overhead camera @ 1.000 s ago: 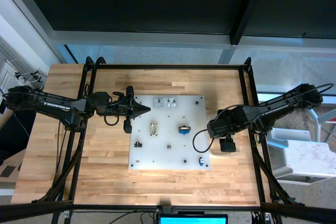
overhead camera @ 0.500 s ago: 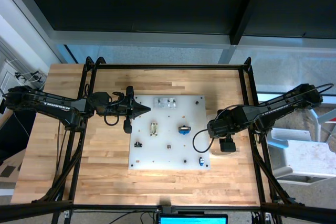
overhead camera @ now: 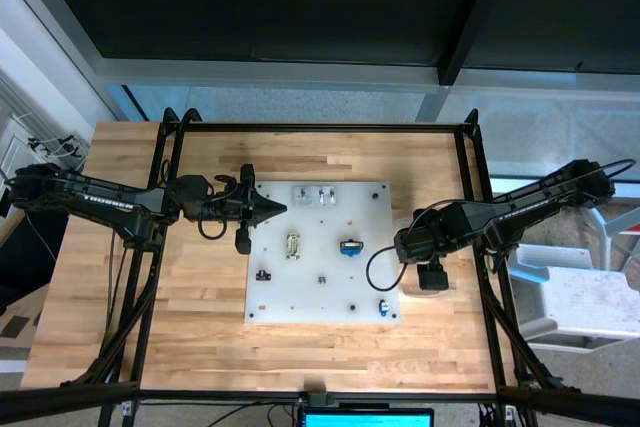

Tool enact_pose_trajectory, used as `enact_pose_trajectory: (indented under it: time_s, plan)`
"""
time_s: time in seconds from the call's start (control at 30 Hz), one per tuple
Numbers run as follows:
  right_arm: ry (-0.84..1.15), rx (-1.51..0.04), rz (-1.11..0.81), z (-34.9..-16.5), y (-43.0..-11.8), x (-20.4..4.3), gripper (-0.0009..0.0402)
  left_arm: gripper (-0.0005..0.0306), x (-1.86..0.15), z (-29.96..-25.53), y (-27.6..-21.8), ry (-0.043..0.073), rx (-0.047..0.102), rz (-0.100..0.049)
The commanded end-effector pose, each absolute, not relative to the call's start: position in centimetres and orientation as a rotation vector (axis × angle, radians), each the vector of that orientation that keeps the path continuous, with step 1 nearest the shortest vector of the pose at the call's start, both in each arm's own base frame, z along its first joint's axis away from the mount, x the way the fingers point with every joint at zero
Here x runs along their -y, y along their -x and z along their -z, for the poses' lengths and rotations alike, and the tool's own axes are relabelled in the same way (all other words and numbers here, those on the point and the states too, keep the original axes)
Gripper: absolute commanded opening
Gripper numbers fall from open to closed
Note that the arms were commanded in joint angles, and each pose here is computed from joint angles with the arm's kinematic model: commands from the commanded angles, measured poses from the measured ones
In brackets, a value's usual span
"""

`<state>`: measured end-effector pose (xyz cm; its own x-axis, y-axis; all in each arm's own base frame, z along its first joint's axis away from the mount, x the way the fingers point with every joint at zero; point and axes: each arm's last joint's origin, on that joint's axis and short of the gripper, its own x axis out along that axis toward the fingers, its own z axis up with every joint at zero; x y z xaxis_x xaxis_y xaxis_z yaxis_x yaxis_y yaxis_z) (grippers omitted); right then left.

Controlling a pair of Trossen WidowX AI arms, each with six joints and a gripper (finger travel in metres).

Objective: Unfasten the M12 fastener and place in the container

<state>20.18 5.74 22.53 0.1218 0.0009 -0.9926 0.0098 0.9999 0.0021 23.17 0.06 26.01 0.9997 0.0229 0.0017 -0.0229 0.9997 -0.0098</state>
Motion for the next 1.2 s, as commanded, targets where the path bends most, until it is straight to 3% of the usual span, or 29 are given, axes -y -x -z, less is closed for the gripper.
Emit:
enact_pose_trajectory:
  time_s: [0.03,1.2]
  plan:
    - [-0.006,-1.449,0.005,-22.53,-20.18,-5.74,0.0252,0.0000,-0.07,-26.02,-23.17,0.009,0.003,-0.023]
    - [-0.001,-1.444,-0.002,-22.54,-20.22,-5.75,0.0252,0.0000,-0.06,-26.02,-23.17,0.009,0.002,-0.023]
